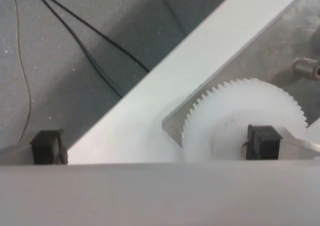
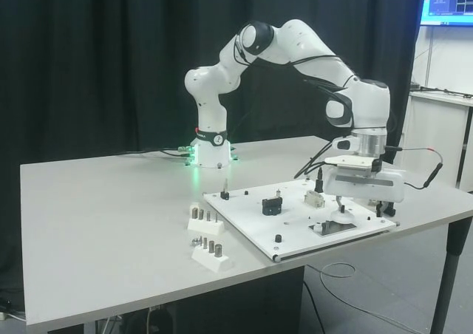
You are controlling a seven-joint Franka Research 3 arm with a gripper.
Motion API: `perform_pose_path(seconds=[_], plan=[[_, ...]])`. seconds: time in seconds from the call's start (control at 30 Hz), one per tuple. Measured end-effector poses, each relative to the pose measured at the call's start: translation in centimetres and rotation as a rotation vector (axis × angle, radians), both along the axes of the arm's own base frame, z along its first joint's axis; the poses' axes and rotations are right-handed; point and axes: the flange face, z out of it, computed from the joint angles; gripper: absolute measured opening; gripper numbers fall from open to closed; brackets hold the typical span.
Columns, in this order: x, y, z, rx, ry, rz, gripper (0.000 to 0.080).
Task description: Insert large gear.
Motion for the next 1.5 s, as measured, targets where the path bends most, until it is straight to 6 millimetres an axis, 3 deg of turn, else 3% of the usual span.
perform_pose_path(seconds=[0.67,1.03,1.5], plan=[[-0.1,0.1,-0.2,-0.02,0.007,-0.006,0.08],[-0.1,0.2,-1.9,-0.026,0.011,-0.007,0.08],[0.6,1.5,0.1,-0.05,0.001,0.051,0.08]])
